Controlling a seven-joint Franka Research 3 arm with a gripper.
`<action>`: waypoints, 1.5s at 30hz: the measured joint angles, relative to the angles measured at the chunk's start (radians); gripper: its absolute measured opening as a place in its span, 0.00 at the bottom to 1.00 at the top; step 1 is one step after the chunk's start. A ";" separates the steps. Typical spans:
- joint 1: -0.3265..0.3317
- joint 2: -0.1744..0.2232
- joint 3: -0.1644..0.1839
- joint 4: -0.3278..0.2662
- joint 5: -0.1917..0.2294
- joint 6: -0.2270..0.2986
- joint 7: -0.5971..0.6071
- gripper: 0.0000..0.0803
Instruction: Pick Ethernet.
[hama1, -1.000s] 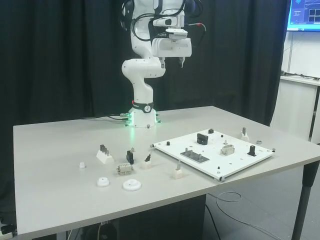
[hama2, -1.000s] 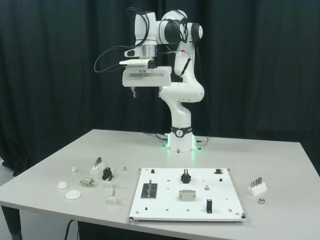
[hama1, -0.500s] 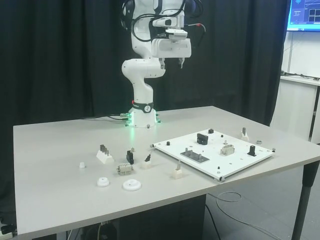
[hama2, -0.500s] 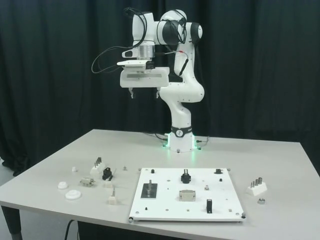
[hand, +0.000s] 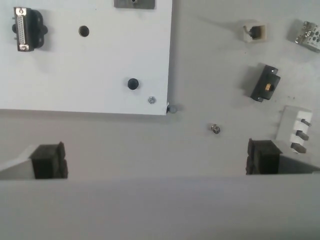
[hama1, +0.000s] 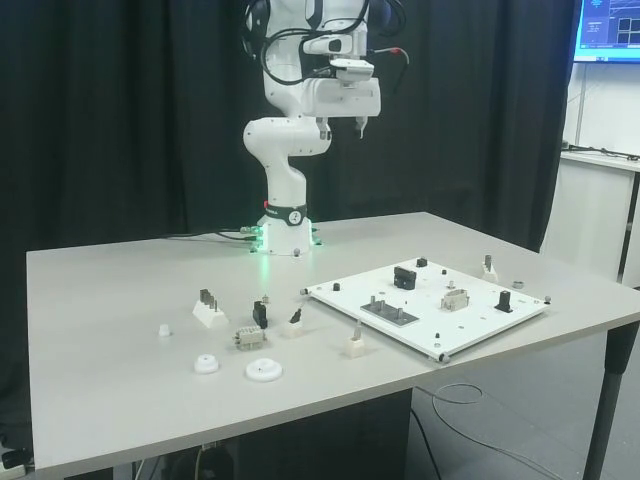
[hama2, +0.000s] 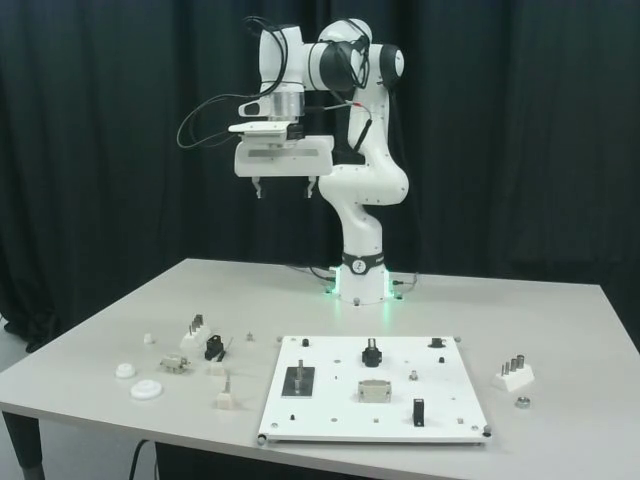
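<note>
No text, label, brand, number or sign can be read on the grey table, the white assembly board or the white robot arm. The bright wall screen at the edge of the first room view shows only marks too small to make out.

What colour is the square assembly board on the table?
White: the board shows best in the second room view, lying flat on the grey table.
</note>
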 joint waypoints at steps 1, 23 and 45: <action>0.000 0.002 -0.001 0.002 0.000 0.000 -0.001 1.00; 0.000 0.044 -0.007 0.011 0.014 0.061 0.031 1.00; 0.010 0.191 0.032 0.058 0.043 0.259 0.399 1.00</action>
